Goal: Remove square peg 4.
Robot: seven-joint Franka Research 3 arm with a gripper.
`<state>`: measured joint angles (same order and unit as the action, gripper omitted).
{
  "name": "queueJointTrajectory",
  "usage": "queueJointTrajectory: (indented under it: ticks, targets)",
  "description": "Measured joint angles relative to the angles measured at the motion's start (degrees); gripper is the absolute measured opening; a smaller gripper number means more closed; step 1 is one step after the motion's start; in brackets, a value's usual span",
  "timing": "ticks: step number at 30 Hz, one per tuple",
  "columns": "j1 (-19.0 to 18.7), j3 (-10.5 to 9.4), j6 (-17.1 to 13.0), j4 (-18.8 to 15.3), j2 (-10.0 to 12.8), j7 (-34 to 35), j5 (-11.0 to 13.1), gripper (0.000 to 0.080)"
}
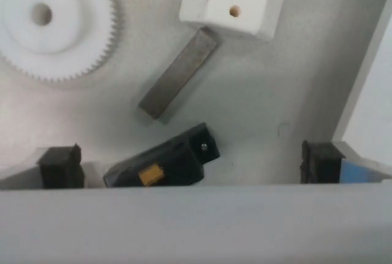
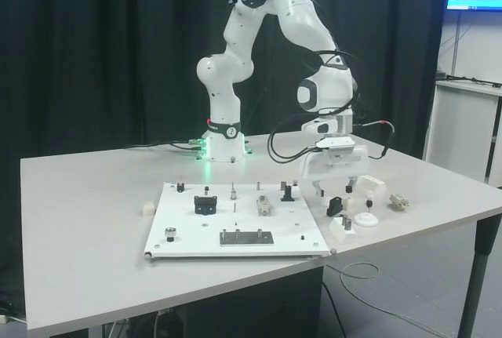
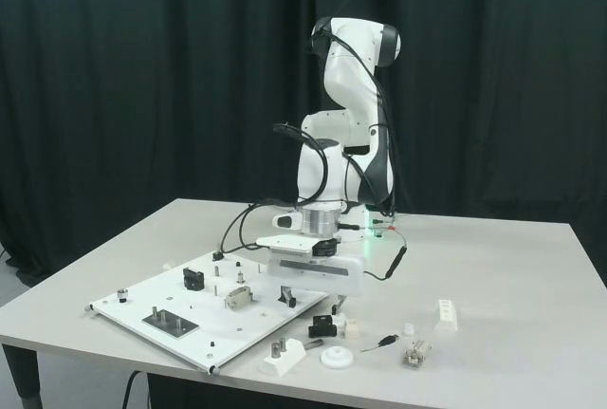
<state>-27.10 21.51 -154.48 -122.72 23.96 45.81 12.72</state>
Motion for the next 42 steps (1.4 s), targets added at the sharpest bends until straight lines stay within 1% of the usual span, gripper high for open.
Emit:
queueJointTrajectory:
  ticks: [1,2,8,14,19,24,28,42]
  targets:
    - [0.00,-0.04,0.02,0.00,-0.17,0.00,0.00,0.0768]
    - [-0.01,-0.08,0.07,0.00,-0.36,0.00,0.00,0.0793]
    - [-0.16,-0.13,1.28,0.00,-1.96,0.00,0.00,0.0798]
    - [-0.18,-0.11,3.12,0.00,-3.91,0.00,-0.24,0.0798]
    - [-0.18,0.02,4.63,0.00,-5.37,0.03,-1.41,0.0800]
    - [-0.12,0.12,5.63,0.01,-6.36,0.04,-3.18,0.0800]
    - [-0.10,0.24,6.04,0.00,-6.75,0.19,-3.80,0.0800]
    - [-0.08,0.89,6.46,0.00,-6.97,0.73,-3.82,0.0800]
